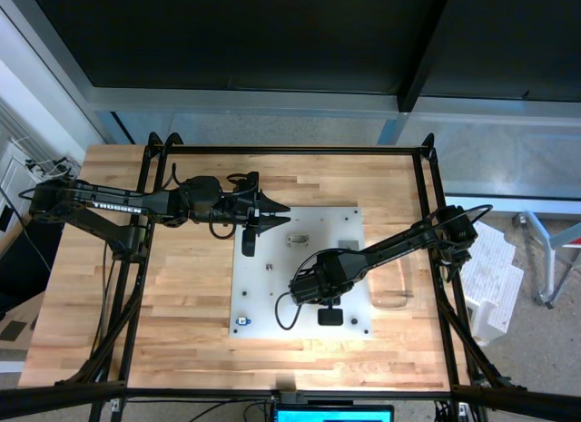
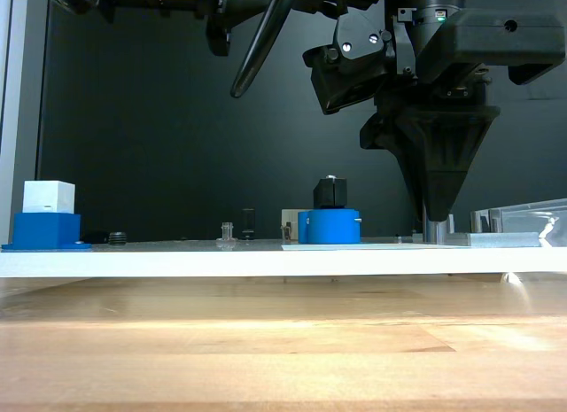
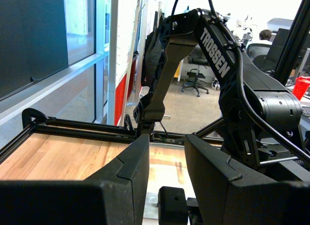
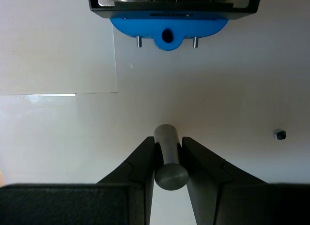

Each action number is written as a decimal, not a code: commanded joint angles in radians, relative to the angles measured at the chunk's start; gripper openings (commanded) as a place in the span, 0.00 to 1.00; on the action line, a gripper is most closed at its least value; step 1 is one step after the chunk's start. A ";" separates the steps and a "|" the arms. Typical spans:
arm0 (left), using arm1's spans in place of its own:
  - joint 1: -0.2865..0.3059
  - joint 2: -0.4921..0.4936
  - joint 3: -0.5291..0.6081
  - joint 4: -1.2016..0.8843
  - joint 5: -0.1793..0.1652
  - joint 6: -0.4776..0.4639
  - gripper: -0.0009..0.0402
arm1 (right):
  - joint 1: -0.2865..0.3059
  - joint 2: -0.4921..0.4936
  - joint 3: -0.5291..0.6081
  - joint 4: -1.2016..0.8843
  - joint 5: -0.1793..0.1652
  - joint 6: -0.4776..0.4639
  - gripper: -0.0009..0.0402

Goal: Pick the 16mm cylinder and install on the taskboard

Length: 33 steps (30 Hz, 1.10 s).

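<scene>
The round end face of the 16mm cylinder sits closest to the lens in the right wrist view. It is a smooth grey rod clamped between the two black fingers of the right hand, and its length runs straight away toward the white taskboard. The right hand is closed on the rod and points down over the near-right part of the taskboard. From the low view the rod stands upright under the fingertips, its lower end right at the board surface — whether it touches cannot be told.

Just beyond the rod on the taskboard sits a blue fitting with a round hole and two small pins, topped by a black-framed part. A small dark hex hole lies off to one side of the rod, well apart from it. In the low view a flat grey metal block lies on the taskboard just beside the rod, and a white cube on a blue base stands at the board's near-left corner.

The left hand hangs above the taskboard's far-left edge — its fingers are parted with nothing between them. A clear plastic tray rests on the wooden worktop, just off the taskboard's right edge.
</scene>
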 commanded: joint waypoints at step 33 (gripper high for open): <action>0.000 0.000 0.000 0.000 0.000 0.000 0.26 | -0.007 -0.195 -0.001 0.055 0.082 -0.043 0.49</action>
